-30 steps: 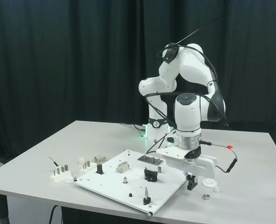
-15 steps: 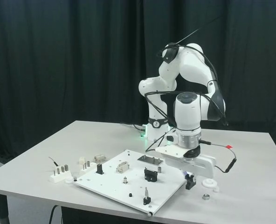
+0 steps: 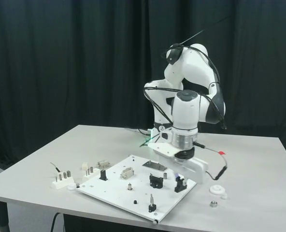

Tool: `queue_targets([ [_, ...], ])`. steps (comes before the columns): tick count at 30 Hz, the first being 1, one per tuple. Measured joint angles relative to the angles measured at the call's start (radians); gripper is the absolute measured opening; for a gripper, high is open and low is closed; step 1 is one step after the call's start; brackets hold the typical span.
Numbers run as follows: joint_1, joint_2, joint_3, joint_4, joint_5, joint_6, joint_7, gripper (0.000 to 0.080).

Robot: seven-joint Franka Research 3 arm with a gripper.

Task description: Insert D-SUB.

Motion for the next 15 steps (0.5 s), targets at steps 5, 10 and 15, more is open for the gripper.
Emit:
queue_targets([
  [5,-0.018,-0.001,-0.020,0.016,-0.014,-0.031,0.044,0.0149],
  [10,-0.042,-0.006,-0.030,0.031,-0.021,-0.059,0.098,0.0149],
  [15,-0.066,-0.009,-0.037,0.050,-0.026,-0.091,0.157,0.0149],
])
